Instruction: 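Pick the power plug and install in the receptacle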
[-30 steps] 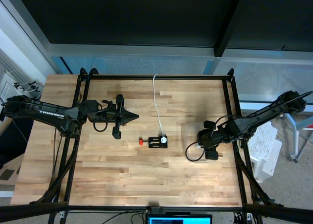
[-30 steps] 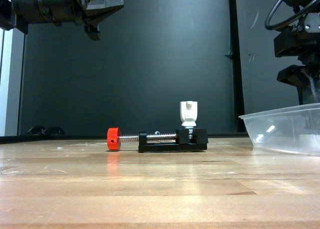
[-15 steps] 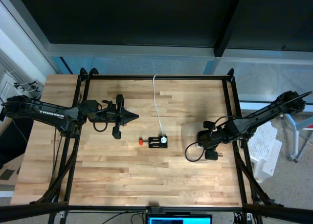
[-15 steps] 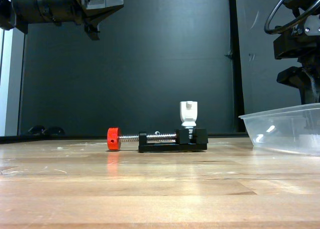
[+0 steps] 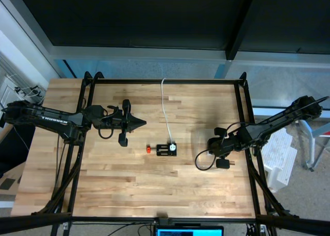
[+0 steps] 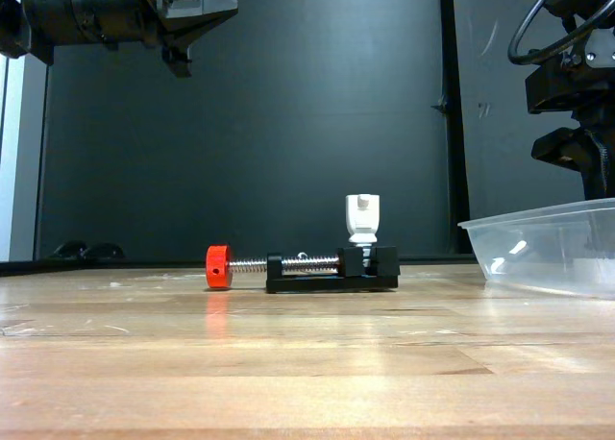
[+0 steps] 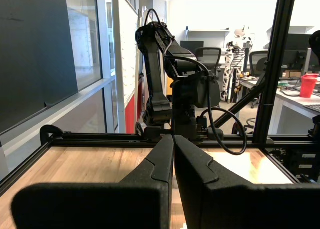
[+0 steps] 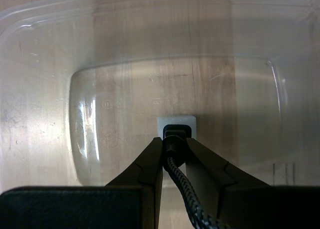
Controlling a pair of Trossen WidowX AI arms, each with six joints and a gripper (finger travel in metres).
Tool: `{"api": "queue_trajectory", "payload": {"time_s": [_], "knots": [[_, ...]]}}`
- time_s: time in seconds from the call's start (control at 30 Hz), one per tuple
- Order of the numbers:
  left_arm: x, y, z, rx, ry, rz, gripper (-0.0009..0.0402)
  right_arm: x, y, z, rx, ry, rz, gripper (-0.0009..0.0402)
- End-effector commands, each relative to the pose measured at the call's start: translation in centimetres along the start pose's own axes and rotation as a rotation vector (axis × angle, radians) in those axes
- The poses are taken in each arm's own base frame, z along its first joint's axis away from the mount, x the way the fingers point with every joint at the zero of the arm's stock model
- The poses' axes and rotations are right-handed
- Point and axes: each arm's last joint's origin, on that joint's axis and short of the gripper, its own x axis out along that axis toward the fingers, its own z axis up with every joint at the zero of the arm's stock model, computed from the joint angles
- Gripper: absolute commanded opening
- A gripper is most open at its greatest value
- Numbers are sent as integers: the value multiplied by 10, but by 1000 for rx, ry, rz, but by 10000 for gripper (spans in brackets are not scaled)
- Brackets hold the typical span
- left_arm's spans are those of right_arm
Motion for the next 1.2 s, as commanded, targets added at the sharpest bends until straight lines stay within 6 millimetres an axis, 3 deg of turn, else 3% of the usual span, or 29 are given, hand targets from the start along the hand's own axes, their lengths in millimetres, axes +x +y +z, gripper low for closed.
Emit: {"api": "queue_trajectory", "payload": {"time_s": [0.03, 0.43, 1.03, 1.2], "knots": [[0, 0, 0, 0, 0, 0, 0, -3, 0, 2, -7, -1, -1, 5], [0, 0, 0, 0, 0, 0, 0, -15, 1, 7, -6, -11, 4, -1], [0, 0, 0, 0, 0, 0, 0, -89, -12, 42, -5, -19, 57, 0], [0, 0, 0, 0, 0, 0, 0, -96, -14, 44, -6, -24, 55, 0]]}}
